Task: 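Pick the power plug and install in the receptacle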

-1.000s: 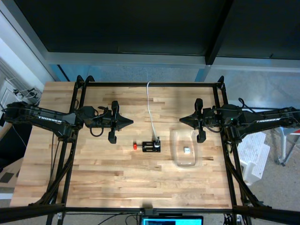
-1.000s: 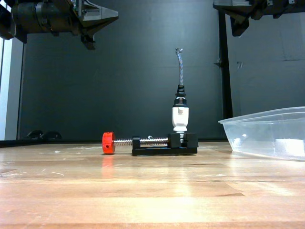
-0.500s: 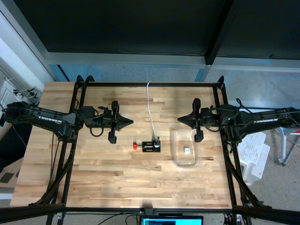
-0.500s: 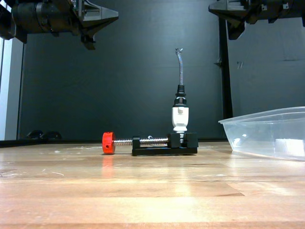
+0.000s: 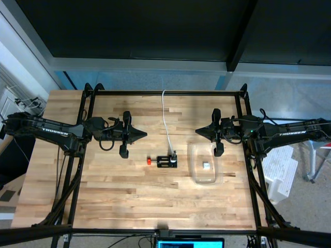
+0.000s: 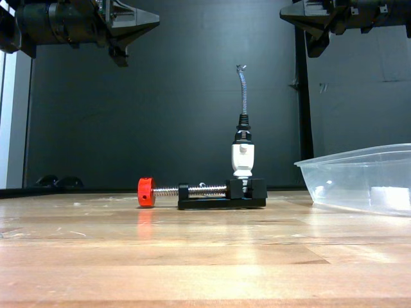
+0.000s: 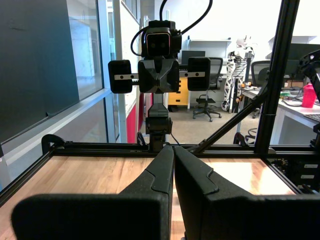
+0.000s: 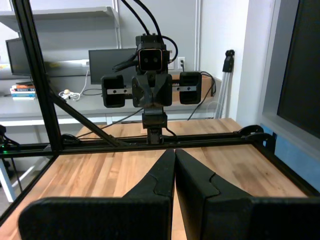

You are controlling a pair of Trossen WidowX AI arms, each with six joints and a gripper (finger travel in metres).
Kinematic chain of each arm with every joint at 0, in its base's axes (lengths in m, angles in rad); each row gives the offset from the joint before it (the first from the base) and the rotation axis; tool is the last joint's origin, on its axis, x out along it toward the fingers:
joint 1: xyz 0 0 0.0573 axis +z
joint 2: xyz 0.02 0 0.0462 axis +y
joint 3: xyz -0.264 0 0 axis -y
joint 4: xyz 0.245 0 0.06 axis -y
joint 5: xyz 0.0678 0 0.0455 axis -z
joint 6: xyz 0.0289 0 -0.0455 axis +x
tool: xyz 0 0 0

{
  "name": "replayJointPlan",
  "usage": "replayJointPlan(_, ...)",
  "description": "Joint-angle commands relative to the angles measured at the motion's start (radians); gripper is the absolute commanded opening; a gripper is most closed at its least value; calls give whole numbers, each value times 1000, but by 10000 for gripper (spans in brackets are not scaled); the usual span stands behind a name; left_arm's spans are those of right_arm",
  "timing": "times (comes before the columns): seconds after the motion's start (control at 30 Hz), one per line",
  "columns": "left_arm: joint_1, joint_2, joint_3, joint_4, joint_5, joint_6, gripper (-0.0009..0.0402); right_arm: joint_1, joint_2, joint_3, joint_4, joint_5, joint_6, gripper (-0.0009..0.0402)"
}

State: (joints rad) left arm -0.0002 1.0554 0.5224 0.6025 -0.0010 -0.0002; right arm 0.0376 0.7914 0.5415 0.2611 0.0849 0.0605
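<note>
Power plug looks to be the little black piece point(image 6: 243, 131) sitting right on top of the white receptacle point(image 6: 243, 158), touching it, though I cannot be sure. The receptacle stands upright in a small black vise point(image 6: 221, 192) with an orange-red knob point(image 6: 146, 192), out in the middle of the counter point(image 5: 129, 191). A white cable point(image 5: 165, 119) runs from it to the far edge.

Both arms reach in flat from the sides, high above the counter, and point at each other. The left tool point(image 5: 143, 135) has its fingers pressed together. The right tool point(image 5: 198, 133) has its fingers pressed together too.

The plug and receptacle sit low down between the two tools, well below both and touching neither. A clear tray point(image 5: 197, 178) lies on the counter near the vise, on the right arm's side, with a small white cube point(image 5: 206, 165) inside it.
</note>
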Motion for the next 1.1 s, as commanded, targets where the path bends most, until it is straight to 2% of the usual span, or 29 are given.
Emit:
replayJointPlan(0.03,0,0,0,0,0,0,0,0,2,-10,0,1,14,0)
replayJointPlan(0.77,0,0,0,0,0,0,0,0,2,-34,24,0,21,0)
replayJointPlan(1.1,0,0,0,0,0,0,0,0,3,-34,42,0,-8,0)
